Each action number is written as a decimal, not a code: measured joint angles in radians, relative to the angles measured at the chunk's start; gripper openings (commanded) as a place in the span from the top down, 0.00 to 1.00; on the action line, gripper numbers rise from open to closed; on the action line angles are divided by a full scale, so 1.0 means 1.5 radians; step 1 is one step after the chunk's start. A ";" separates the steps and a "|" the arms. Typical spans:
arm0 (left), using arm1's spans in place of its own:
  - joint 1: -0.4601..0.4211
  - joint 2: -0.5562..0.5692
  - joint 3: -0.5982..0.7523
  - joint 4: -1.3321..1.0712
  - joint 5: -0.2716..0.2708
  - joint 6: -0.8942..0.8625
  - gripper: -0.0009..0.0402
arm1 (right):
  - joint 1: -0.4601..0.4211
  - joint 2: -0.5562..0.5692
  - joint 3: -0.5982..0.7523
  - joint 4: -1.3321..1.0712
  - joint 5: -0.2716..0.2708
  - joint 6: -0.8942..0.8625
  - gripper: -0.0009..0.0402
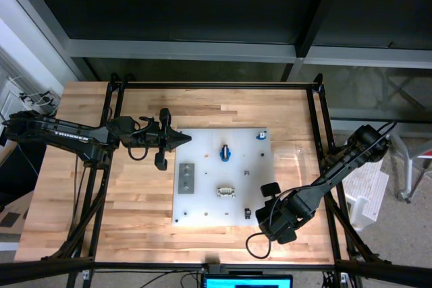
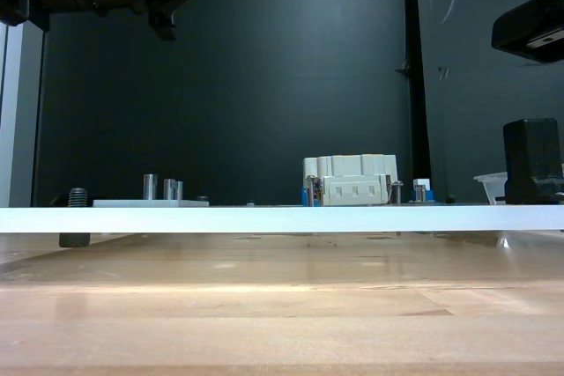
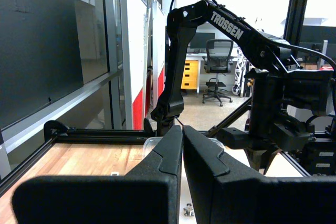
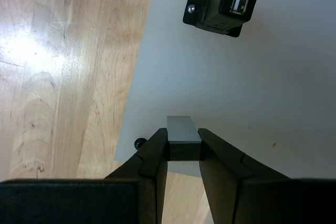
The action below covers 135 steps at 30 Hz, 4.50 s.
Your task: Pick the 16mm bar and install on taskboard
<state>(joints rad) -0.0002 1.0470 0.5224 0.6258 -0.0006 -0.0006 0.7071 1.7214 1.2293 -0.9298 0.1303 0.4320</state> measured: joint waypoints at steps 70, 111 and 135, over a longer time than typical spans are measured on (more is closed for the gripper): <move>0.000 0.000 0.000 0.000 0.000 0.000 0.98 | 0.010 -0.007 -0.003 -0.010 0.023 0.175 0.98; 0.000 0.000 0.000 0.000 0.000 0.000 0.98 | 0.010 -0.009 -0.017 -0.003 0.028 0.177 0.98; 0.000 0.000 0.000 0.000 0.000 0.000 0.98 | 0.010 -0.007 -0.018 0.016 0.032 0.177 0.98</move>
<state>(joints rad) -0.0002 1.0470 0.5224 0.6258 -0.0006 -0.0006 0.7216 1.7103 1.2022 -0.9054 0.1783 0.6975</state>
